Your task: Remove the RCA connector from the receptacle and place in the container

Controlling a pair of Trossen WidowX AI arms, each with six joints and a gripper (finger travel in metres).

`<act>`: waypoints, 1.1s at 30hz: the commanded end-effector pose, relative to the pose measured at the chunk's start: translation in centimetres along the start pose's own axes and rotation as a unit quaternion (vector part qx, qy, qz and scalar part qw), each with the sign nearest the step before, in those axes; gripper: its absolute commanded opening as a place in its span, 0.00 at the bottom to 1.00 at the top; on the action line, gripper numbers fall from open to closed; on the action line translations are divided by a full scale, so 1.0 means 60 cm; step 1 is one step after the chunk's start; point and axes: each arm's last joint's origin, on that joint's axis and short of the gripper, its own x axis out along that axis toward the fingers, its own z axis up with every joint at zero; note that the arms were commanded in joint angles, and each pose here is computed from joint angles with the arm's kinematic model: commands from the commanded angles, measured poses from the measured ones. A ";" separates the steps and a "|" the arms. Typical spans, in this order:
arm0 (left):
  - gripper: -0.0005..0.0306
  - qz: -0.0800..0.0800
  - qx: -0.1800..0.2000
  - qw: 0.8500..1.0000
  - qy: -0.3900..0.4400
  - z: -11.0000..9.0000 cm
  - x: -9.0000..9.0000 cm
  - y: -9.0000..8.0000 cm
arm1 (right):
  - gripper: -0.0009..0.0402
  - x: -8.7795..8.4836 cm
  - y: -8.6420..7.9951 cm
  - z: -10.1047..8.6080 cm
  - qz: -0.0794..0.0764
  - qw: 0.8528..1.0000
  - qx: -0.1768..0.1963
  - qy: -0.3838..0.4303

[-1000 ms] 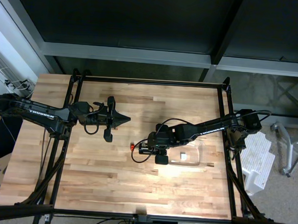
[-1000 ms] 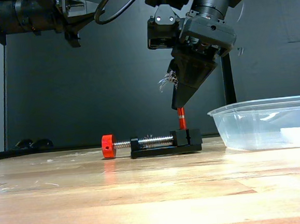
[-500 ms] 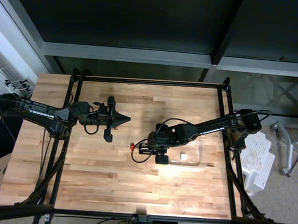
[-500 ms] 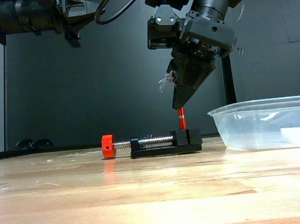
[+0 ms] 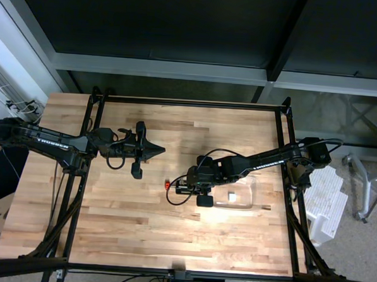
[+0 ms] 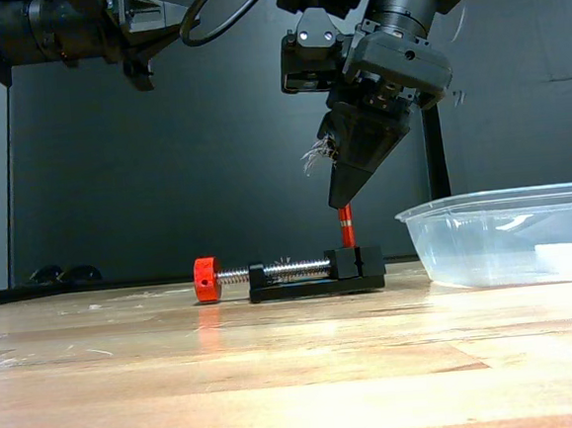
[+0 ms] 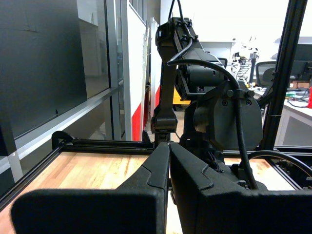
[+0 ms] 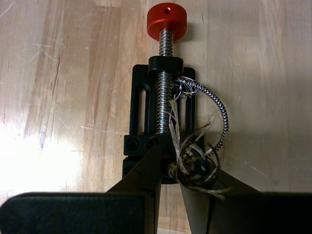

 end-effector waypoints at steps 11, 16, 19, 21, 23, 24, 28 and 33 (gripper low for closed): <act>0.02 0.000 0.000 1.000 0.000 0.000 0.000 0.000 | 0.02 -0.020 -0.002 0.000 -0.001 1.000 0.001 -0.006; 0.02 0.000 0.000 1.000 0.000 0.000 0.000 0.000 | 0.02 -0.043 -0.005 0.001 0.000 1.000 0.002 -0.017; 0.02 0.000 0.000 1.000 0.000 0.000 0.000 0.000 | 0.02 -0.063 -0.007 0.002 0.002 0.999 0.004 -0.032; 0.02 0.000 0.000 1.000 0.000 0.000 0.000 0.000 | 0.02 -0.077 -0.009 0.002 0.003 0.999 0.005 -0.042; 0.02 0.000 0.000 1.000 0.000 0.000 0.000 0.000 | 0.02 -0.092 -0.011 0.003 0.004 0.999 0.007 -0.054; 0.02 0.000 0.000 1.000 0.000 0.000 0.000 0.000 | 0.02 -0.098 -0.012 0.003 0.004 0.998 0.008 -0.059; 0.02 0.000 0.000 1.000 0.000 0.000 0.000 0.000 | 0.02 -0.125 -0.015 0.003 0.006 0.997 0.011 -0.081; 0.02 0.000 0.000 1.000 0.000 0.000 0.000 0.000 | 0.02 -0.145 -0.017 0.002 0.008 0.995 0.013 -0.098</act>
